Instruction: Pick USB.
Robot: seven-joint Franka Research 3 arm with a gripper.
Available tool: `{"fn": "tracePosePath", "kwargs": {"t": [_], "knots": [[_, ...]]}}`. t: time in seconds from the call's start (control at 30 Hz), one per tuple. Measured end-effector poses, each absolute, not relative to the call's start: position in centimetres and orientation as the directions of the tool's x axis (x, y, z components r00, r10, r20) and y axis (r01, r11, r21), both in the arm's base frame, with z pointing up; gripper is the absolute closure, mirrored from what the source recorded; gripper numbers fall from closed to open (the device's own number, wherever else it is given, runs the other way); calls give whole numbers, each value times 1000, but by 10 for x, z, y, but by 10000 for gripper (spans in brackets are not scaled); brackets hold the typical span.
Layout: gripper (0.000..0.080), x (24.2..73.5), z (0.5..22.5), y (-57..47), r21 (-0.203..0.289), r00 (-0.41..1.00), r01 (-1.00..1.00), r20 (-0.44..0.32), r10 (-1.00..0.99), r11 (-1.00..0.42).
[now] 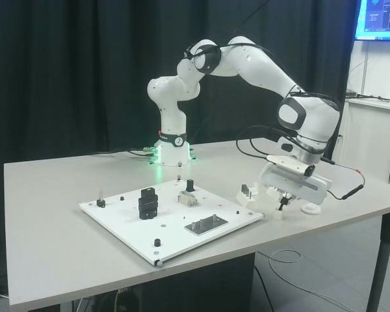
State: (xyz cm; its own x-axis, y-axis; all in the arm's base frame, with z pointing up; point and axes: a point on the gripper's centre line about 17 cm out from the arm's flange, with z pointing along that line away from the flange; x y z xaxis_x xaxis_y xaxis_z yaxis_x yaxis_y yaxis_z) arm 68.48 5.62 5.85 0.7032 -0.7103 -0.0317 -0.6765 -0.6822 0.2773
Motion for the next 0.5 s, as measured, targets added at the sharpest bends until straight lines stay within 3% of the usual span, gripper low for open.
{"fn": "tracePosePath", "kwargs": {"t": [0.5], "knots": [[774, 692, 90, 53, 282, 714, -663, -42, -699, -694]]}}
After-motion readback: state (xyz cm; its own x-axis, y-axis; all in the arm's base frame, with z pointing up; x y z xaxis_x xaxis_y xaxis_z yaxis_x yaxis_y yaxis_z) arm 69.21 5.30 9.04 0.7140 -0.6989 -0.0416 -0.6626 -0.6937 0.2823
